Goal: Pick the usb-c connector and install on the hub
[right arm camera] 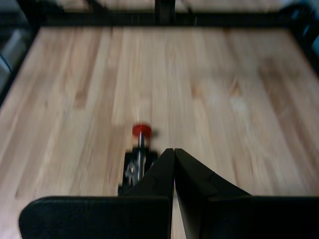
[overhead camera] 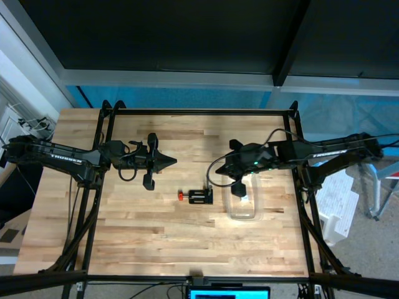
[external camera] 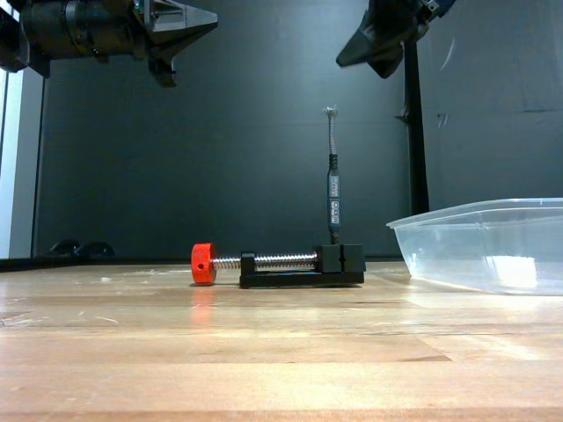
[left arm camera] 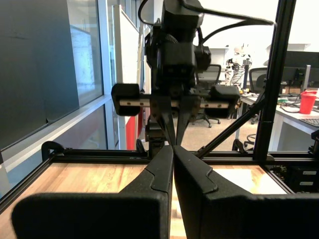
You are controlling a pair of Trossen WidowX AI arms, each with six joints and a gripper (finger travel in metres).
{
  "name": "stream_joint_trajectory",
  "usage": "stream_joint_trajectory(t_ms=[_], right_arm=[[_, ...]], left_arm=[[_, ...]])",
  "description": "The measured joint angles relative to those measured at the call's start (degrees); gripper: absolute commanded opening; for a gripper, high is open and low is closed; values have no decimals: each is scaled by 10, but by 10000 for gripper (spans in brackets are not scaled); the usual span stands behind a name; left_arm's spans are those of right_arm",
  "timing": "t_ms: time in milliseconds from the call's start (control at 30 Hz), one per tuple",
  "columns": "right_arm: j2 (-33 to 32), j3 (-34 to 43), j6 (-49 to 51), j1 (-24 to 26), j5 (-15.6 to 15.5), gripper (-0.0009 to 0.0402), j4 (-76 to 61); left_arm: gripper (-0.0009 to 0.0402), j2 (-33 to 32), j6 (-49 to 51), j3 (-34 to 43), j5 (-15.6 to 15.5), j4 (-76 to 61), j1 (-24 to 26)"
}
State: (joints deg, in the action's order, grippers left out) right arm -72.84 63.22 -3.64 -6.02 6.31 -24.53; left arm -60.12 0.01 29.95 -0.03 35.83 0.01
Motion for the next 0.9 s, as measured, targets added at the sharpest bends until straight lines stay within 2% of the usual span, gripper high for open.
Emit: stream_joint_trajectory(t_ms=[200,467,800,900], right_arm=[[59,-74,15,13,2,1,149],[100,-166,15,29,1,0,348],[132,-245,14,42,1,0,463],[138,-261,12,46,-13,0,479]], left_arm=[[0,0,0,0,0,0,0],[0,0,0,0,0,0,0],[0,0,0,0,0,0,0],[0,0,0,0,0,0,0]])
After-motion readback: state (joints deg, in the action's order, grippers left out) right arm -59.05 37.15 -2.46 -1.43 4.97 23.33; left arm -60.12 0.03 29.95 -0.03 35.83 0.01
